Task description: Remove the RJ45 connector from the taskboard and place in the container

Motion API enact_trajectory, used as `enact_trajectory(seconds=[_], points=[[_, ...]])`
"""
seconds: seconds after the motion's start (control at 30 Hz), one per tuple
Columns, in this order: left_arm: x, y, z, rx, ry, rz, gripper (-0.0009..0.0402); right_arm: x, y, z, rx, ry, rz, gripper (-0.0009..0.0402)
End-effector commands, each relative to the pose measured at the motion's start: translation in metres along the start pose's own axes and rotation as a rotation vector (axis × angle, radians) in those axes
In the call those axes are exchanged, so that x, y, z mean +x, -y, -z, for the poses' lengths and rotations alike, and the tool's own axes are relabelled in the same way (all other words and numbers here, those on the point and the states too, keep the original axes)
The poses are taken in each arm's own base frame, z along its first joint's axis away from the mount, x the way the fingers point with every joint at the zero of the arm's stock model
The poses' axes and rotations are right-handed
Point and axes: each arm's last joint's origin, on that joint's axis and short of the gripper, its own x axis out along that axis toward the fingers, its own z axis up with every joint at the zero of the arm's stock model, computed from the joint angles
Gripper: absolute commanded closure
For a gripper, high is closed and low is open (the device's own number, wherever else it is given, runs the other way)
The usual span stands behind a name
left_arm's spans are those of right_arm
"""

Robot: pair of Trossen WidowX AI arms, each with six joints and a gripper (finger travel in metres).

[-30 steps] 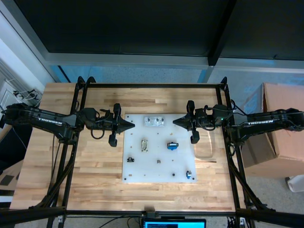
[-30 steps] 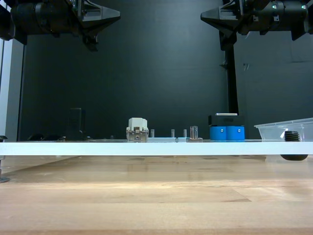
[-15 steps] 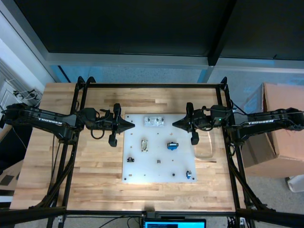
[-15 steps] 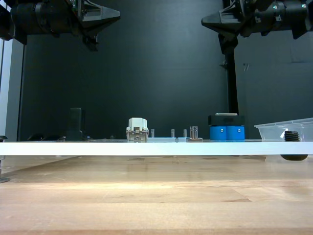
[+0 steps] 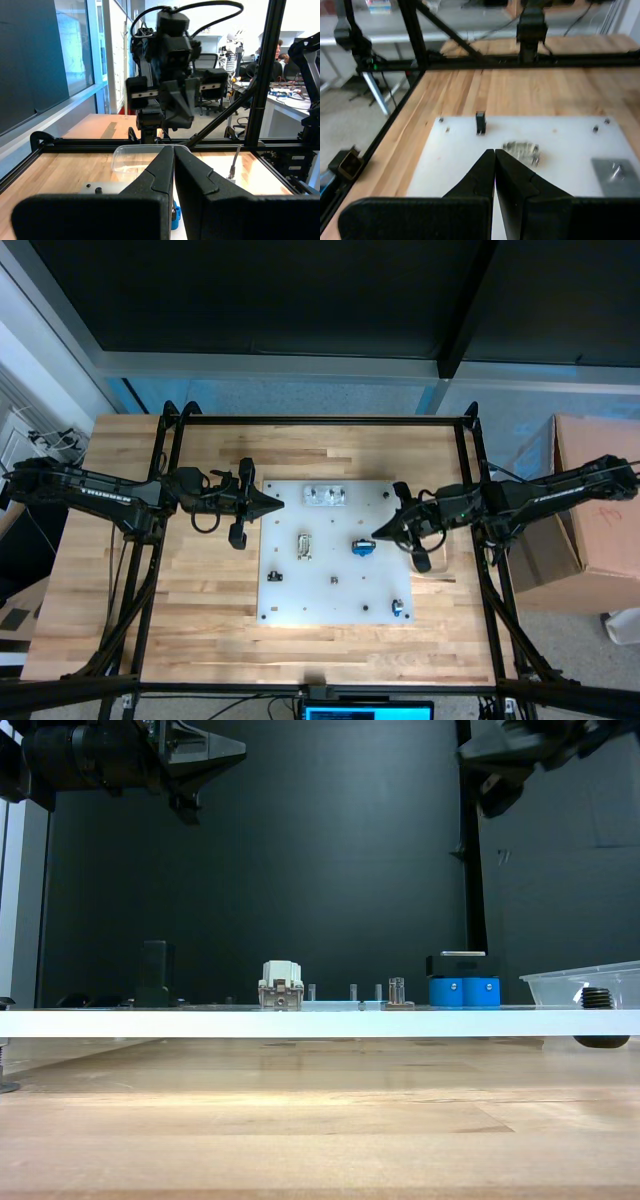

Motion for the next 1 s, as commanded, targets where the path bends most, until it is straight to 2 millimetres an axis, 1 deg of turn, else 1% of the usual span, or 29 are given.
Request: enact_trajectory(seconds=[0.03, 0.2, 0.37, 0.53, 0.67, 0.83, 1.0], points=[[0.000, 0.000, 0.000, 0.000, 0.000, 0.000, 0.0393, -0.007, -0.010, -0.002, -0.007, -0.079, 0.048, 0.0393], [0.000, 0.000, 0.000, 0.000, 0.000, 0.000, 0.0393, -0.020, -0.023, -0.006, 0.033, -0.195, 0.055, 0.0393], [0.000, 0.000, 0.000, 0.000, 0.000, 0.000, 0.0393, -0.031, -0.033, -0.005, 0.054, -0.335, 0.083, 0.0394], [0.000, 0.000, 0.000, 0.000, 0.001, 0.000, 0.0393, -0.033, -0.042, -0.005, 0.071, -0.455, 0.089, 0.0394], [0.000, 0.000, 0.000, 0.000, 0.001, 0.000, 0.0393, -0.034, -0.056, -0.008, 0.045, -0.539, 0.075, 0.0393], [0.000, 0.000, 0.000, 0.000, 0.000, 0.000, 0.0393, -0.038, -0.071, -0.011, 0.060, -0.642, 0.093, 0.0393], [0.000, 0.000, 0.000, 0.000, 0.001, 0.000, 0.0393, -0.036, -0.086, -0.015, 0.053, -0.726, 0.112, 0.0393]])
